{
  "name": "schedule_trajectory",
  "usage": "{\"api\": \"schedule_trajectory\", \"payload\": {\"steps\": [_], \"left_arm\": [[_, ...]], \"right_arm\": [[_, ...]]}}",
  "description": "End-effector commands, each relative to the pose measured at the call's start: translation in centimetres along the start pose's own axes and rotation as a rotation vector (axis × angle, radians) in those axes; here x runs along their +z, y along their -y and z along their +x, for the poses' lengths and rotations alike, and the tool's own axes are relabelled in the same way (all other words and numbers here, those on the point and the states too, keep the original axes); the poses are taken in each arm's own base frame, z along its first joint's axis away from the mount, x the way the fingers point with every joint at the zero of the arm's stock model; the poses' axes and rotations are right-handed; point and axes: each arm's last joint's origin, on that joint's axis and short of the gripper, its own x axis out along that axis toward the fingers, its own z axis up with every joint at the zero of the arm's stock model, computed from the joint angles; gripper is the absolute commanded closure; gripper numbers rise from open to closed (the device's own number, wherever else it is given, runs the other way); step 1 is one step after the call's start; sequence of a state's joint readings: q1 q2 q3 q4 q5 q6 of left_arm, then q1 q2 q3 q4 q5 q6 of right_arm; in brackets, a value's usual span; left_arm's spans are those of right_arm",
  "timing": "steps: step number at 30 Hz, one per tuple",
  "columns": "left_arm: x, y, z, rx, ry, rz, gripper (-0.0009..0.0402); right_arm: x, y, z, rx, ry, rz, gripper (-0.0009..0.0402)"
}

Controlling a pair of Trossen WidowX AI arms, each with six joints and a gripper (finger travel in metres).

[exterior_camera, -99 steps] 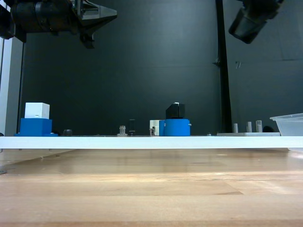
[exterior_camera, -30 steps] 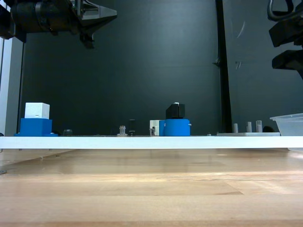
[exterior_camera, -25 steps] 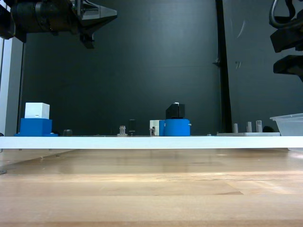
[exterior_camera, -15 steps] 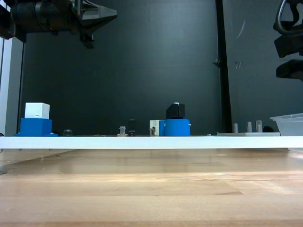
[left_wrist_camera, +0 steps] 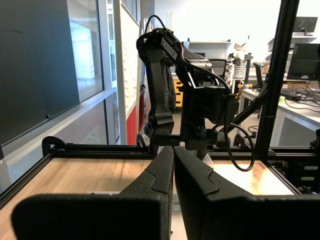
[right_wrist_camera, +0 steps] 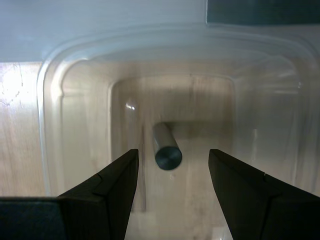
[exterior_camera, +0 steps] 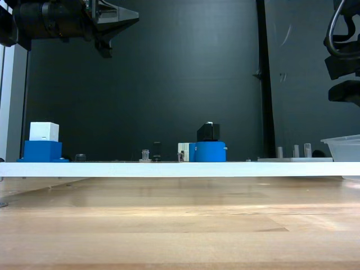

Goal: Pick the 16mm cylinder and place it in the taskboard

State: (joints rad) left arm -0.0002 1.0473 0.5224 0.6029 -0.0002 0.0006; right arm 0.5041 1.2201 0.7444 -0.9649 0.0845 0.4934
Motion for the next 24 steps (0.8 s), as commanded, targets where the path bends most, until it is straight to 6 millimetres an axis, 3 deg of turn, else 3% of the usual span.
{"api": "schedule_trajectory", "payload": {"steps": [1,24], "left_arm": [[0.0,0.0,0.0,0.000,0.000,0.000,0.0393],[0.0,0.0,0.0,0.000,0.000,0.000,0.0393]], "right_arm": [[-0.1,0.0,0.3,0.001,0.000,0.005,0.0199],[-0.4,0.0,2.2,0.012,0.006,0.027,0.0199]]}}
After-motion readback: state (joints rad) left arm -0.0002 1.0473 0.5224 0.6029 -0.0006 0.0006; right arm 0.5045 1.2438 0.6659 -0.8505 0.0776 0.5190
